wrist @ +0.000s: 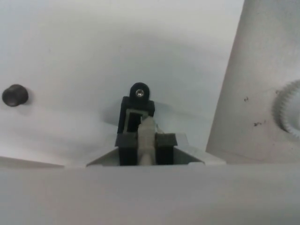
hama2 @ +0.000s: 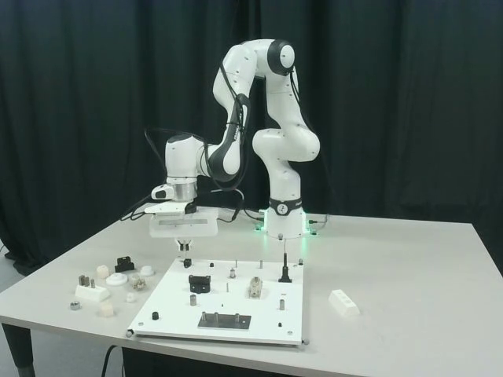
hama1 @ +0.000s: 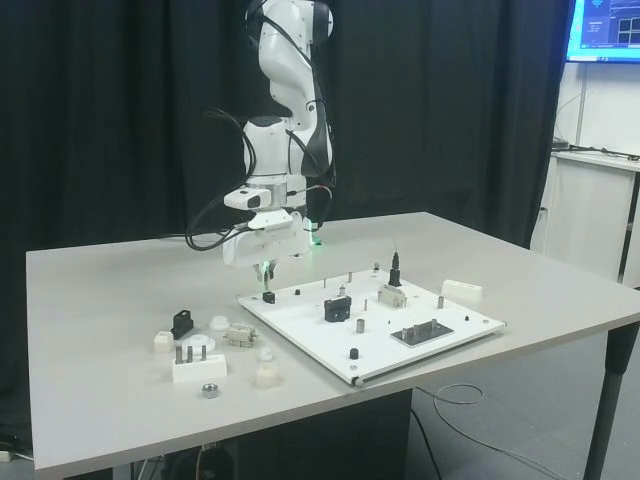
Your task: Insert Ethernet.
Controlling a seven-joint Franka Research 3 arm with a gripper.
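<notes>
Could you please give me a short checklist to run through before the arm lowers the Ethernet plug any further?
1. Ethernet plug held between the gripper fingers: ok.
2. Gripper above the black socket block on the white board: ok.
3. Plug seated in the socket: not ok, gripper hangs above the board.
4. Plug exactly in line with the opening: cannot tell.
5. Loose parts away from the board: ok.

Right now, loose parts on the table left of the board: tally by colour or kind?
White parts: 6
Black part: 1
Grey nut: 1
Connector: 1
Total: 9
</notes>
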